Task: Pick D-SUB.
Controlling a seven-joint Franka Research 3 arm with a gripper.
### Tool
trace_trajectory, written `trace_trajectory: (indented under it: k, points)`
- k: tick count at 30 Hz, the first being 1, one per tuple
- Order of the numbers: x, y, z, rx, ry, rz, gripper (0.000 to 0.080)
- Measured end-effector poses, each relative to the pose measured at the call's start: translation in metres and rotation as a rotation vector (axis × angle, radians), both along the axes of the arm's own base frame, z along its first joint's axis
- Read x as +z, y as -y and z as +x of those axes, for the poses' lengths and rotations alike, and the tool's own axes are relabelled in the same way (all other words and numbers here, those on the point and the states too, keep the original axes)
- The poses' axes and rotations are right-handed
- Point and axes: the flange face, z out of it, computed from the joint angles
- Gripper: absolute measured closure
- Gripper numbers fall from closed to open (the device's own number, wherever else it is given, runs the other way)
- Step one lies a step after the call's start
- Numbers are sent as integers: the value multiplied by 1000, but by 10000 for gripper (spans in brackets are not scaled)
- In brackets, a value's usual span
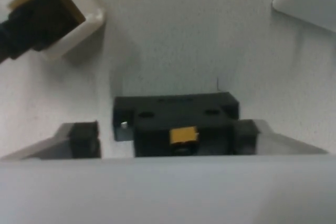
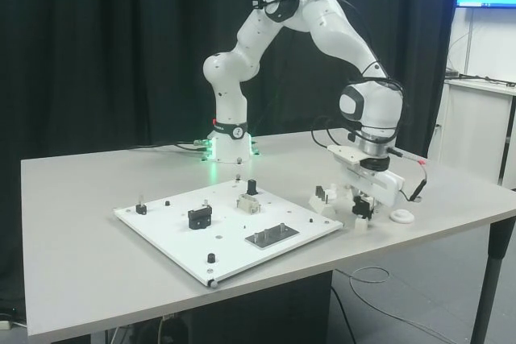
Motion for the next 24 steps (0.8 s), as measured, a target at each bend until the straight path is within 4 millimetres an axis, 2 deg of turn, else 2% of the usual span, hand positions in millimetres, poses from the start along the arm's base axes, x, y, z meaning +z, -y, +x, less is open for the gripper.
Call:
trace_trajectory:
  k: [1, 6, 7, 17, 24]
  points:
    - [0, 0, 0, 0, 0, 0, 318]
    - [0, 0, 1, 0, 4, -1, 318]
    - [0, 0, 1, 0, 4, -1, 416]
    - [3, 0, 1, 0, 1, 2, 416]
    - [15, 0, 3, 2, -5, 11, 416]
